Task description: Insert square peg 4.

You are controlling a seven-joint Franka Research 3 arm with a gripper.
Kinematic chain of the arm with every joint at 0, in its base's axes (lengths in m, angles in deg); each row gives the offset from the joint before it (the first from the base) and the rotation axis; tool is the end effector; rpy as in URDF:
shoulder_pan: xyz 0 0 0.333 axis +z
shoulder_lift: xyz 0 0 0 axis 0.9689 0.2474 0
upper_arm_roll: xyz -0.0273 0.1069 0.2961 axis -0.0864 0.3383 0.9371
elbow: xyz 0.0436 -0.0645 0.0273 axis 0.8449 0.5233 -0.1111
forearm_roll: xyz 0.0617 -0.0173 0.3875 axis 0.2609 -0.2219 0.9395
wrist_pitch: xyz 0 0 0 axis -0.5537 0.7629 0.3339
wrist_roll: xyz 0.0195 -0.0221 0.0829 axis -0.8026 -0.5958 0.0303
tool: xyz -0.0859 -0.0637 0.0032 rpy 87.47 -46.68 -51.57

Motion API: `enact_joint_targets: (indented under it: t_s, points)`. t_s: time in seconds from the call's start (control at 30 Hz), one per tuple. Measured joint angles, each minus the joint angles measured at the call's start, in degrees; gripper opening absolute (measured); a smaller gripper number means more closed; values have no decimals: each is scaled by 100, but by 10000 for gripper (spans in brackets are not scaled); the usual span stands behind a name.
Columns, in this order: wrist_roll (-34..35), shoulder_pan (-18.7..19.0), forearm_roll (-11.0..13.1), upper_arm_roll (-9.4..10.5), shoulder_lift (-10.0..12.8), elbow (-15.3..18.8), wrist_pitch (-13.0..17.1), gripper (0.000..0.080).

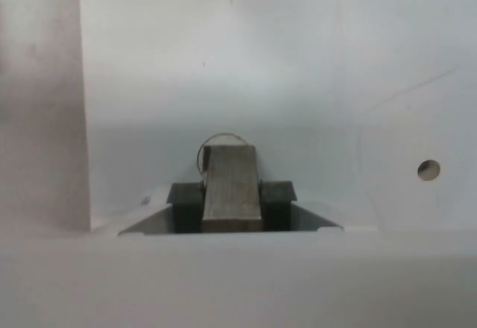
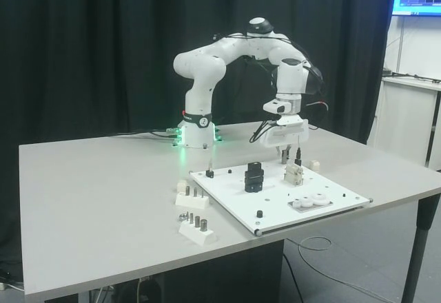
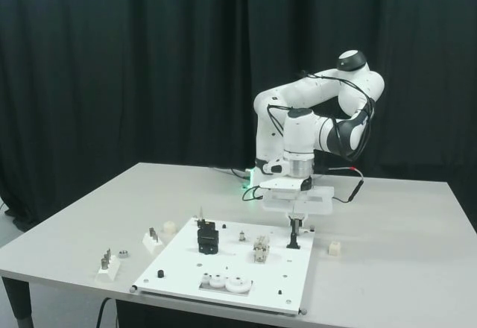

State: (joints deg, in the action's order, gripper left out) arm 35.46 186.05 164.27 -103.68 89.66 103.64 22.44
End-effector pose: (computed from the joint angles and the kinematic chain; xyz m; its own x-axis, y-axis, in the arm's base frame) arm 0.4107 0.1559 0.2188 0.7561 -0.6544 0.0087 -0.6544 -0.7562 0.0017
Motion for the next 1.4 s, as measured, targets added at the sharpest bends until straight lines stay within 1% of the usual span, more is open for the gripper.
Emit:
enact_joint_targets:
  t_s: [0.3, 1.4]
  points:
    - [0, -1, 19, 23, 0, -21, 67, 155]
    - [271, -2, 21, 17, -2, -17, 35, 155]
